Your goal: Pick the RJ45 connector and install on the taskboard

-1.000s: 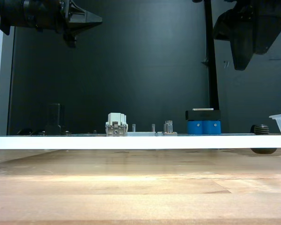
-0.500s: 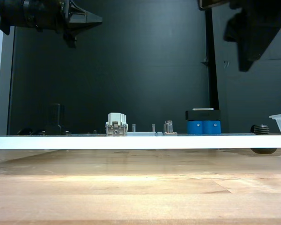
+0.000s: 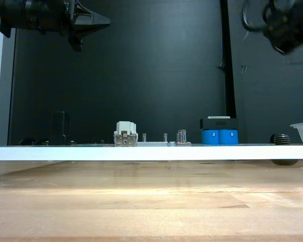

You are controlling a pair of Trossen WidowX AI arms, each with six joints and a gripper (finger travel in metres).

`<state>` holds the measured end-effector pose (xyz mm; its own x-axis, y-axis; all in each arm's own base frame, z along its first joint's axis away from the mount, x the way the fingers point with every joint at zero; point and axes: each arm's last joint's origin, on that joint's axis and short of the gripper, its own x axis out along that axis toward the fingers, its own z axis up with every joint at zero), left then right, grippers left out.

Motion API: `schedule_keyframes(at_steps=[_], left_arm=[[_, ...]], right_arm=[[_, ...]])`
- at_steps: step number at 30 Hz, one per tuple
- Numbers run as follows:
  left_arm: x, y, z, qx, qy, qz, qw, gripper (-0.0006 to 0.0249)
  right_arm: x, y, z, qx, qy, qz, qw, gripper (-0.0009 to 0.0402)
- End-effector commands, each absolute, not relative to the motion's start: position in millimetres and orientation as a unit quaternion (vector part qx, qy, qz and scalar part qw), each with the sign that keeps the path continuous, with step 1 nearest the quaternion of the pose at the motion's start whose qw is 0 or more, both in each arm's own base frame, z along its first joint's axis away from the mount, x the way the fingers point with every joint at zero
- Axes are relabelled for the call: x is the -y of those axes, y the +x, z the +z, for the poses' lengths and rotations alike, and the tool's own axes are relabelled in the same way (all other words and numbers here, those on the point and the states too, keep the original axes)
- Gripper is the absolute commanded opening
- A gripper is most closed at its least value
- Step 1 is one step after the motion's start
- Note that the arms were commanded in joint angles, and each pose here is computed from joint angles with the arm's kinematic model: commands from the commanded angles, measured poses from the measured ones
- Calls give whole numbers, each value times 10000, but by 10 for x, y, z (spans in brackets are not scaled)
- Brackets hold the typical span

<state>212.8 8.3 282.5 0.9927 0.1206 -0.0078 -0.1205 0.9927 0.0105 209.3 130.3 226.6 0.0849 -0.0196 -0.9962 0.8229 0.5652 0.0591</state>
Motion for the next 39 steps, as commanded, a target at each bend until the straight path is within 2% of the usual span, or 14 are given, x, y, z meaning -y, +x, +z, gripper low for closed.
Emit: schedule_keyframes(at_steps=[1,12,21,39], left_arm=[[-84,2128,2825,-42,50,604,9982,0],[-84,2128,2825,-42,50,604,9982,0],[-84,2128,2825,-42,50,604,9982,0],[-83,2128,2825,-42,50,602,9982,0]], right_arm=[[-1317,1991,2186,-6101,3412,-3216,6387,190],[-1442,1729,2100,-6434,3707,-3291,5833,181],[-1571,1639,1871,-6265,4301,-3341,5575,181],[-1521,1523,1556,-6121,4563,-3644,5331,181]])
